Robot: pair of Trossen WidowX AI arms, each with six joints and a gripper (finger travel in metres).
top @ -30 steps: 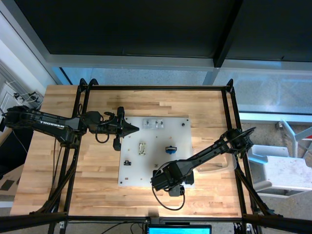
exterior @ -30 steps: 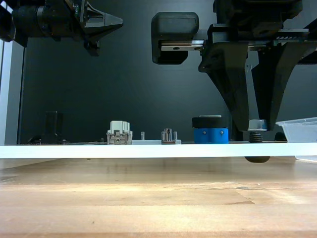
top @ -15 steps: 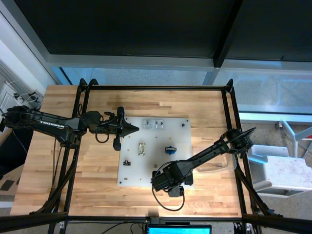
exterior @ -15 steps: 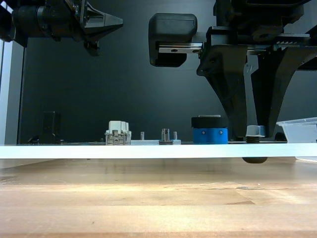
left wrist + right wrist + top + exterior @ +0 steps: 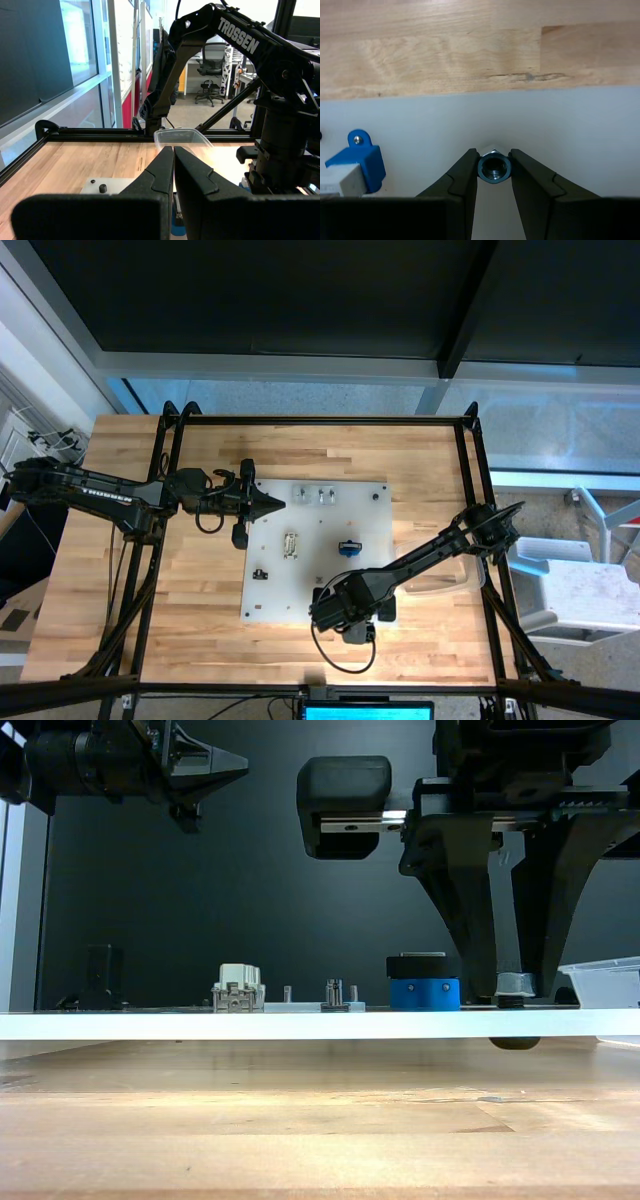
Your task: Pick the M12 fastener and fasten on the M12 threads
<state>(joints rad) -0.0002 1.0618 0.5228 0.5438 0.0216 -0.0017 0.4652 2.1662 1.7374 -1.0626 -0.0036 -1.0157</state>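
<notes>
Right gripper point(image 5: 516, 992) is down at the near right edge of the white board point(image 5: 270, 590), fingers clamped on the M12 nut point(image 5: 493, 168), one on each side of it. From the low view I see the nut sitting on its stud point(image 5: 511, 1003), with only a sliver of black showing under it, so it's nearly down to the board. In the right wrist view the nut's threaded bore faces the camera, with bare white board behind it, not the tray. The high view is no help: the right arm's wrist covers the stud and nut completely. The clear tray point(image 5: 605, 982) is just off the board's right edge, behind the right finger in the low view and apart from the nut. The blue-and-black fitting point(image 5: 424, 985) stands just beside the left finger, toward mid-board, tight but not touching as far as I can tell. A blue clip point(image 5: 357, 162) is also near the fingers in the wrist view. The grey connector point(image 5: 238, 990) is mid-board, well apart, and the black post point(image 5: 376, 494) is at the far right corner. Left gripper point(image 5: 270, 504) hangs high over the board's far left corner, fingers together, holding nothing, well apart from the work.
</notes>
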